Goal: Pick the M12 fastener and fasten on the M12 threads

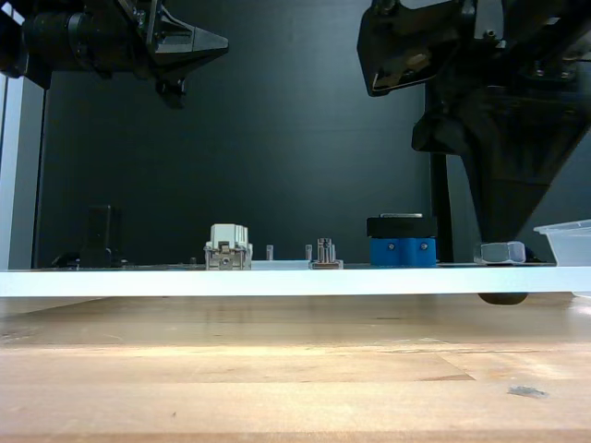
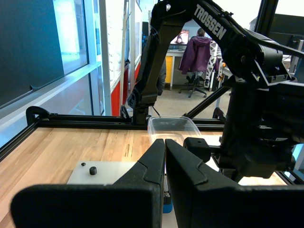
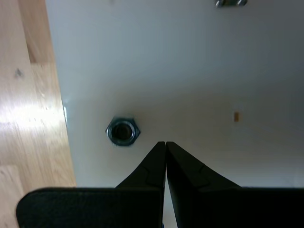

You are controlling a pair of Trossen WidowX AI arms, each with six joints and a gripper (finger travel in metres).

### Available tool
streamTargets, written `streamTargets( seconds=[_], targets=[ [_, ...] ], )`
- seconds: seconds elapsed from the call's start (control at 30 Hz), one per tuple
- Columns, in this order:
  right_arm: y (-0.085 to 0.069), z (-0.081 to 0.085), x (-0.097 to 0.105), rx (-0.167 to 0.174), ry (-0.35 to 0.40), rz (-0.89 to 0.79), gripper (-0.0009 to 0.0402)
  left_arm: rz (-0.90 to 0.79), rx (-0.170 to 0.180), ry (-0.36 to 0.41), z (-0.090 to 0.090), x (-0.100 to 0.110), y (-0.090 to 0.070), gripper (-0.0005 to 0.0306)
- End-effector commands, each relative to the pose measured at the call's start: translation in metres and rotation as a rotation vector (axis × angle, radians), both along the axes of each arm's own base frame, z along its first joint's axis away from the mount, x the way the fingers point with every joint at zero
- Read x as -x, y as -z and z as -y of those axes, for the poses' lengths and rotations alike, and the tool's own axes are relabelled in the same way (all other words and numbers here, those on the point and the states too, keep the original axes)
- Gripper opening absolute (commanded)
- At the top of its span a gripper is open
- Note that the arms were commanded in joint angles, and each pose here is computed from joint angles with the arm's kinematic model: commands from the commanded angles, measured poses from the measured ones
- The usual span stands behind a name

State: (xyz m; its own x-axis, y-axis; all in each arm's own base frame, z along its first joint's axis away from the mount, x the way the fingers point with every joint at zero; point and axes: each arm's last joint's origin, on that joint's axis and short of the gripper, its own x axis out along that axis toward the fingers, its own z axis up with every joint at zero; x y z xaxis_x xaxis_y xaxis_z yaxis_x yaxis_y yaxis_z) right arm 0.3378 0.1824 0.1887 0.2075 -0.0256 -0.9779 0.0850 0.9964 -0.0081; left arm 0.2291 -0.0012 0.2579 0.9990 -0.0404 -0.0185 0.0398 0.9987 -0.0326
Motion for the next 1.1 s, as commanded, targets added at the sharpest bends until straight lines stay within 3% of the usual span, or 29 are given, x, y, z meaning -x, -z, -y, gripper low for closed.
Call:
streamTargets(
  seconds=[0.03,0.2,0.27,0.33,0.37,0.4,0.53,0.63,0.9,0.97,1.1],
  targets=[
    [0.000,-0.001,0.000,-0.006,0.010,0.007,0.0000,0.001,0.000,0.000,0.000,0.000,0.000,0.0000],
    [0.002,-0.003,0.000,-0.043,0.001,0.002,0.0000,0.001,0.000,0.000,0.000,0.000,0.000,0.0000],
    [0.001,-0.005,0.001,-0.114,-0.054,-0.037,0.0000,0.000,0.000,0.000,0.000,0.000,0.000,0.0000],
    [0.000,-0.009,0.003,-0.234,-0.146,-0.096,0.0000,0.000,0.000,0.000,0.000,0.000,0.000,0.0000],
    [-0.001,-0.010,0.004,-0.271,-0.169,-0.112,0.0000,0.000,0.000,0.000,0.000,0.000,0.000,0.0000],
    [-0.001,-0.010,0.005,-0.286,-0.181,-0.119,0.0000,0.000,0.000,0.000,0.000,0.000,0.000,0.0000],
    [-0.004,-0.009,0.006,-0.257,-0.177,-0.113,0.0000,0.000,0.000,0.000,0.000,0.000,0.000,0.0000],
    [-0.003,-0.007,0.006,-0.215,-0.167,-0.105,0.0000,0.000,0.000,0.000,0.000,0.000,0.000,0.0000],
    [-0.005,0.000,0.003,-0.033,-0.065,-0.012,0.0000,0.000,0.000,0.000,0.000,0.000,0.000,0.0000],
    [-0.003,0.000,0.002,-0.008,-0.037,0.002,0.0000,0.000,0.000,0.000,0.000,0.000,0.000,0.0000],
    [0.001,-0.001,0.000,-0.004,-0.008,0.011,0.0000,0.000,0.000,0.000,0.000,0.000,0.000,0.0000]
  ],
)
